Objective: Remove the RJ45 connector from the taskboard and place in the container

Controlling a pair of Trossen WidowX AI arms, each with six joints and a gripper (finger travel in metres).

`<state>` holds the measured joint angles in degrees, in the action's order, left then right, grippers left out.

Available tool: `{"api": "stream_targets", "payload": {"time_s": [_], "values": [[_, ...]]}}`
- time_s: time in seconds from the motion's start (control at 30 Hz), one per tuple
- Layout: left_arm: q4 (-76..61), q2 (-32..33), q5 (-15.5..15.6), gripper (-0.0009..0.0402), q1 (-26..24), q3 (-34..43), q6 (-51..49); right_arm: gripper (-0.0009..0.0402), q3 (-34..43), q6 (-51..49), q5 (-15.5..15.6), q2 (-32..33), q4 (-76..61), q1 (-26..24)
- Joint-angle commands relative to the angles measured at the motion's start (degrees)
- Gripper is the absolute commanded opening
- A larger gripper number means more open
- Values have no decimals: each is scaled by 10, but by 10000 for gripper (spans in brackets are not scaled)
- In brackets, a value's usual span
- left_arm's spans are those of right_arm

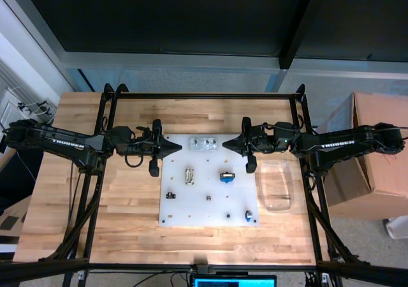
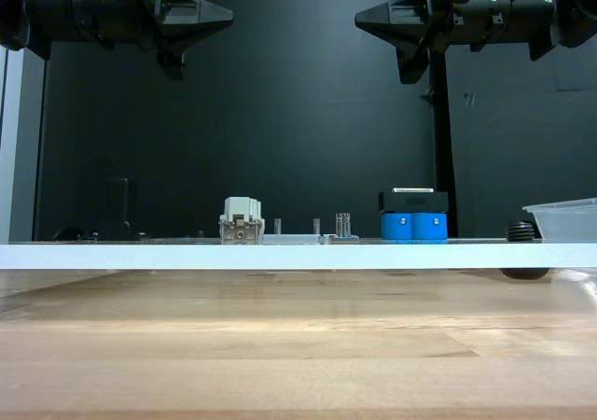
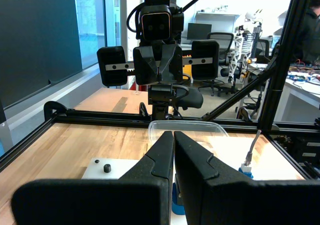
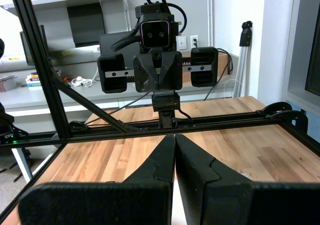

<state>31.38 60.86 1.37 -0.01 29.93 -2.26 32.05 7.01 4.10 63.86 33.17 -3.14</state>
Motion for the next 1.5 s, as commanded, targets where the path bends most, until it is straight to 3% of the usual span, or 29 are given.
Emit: {"api": "stream_targets", "payload": {"time_s": [0.03, 0.2, 0.37, 0.63, 0.8, 0.97, 1.2, 1.5], "values": [[0, 0, 0, 0, 0, 0, 0, 0, 0, 0, 0, 1, 14, 0], [0, 0, 0, 0, 0, 0, 0, 0, 2, 4, 0, 3, 28, 0], [0, 0, 0, 0, 0, 0, 0, 0, 43, 12, -6, 2, -106, 12], [0, 0, 0, 0, 0, 0, 0, 0, 147, 3, -87, 2, -371, 109], [0, 0, 0, 0, 0, 0, 0, 0, 205, 35, -154, 2, -530, 186], [0, 0, 0, 0, 0, 0, 0, 0, 241, 83, -201, 2, -649, 263], [0, 0, 0, 0, 0, 0, 0, 0, 254, 163, -210, 9, -717, 343], [0, 0, 0, 0, 0, 0, 0, 26, 294, 217, -196, 69, -794, 398]]}}
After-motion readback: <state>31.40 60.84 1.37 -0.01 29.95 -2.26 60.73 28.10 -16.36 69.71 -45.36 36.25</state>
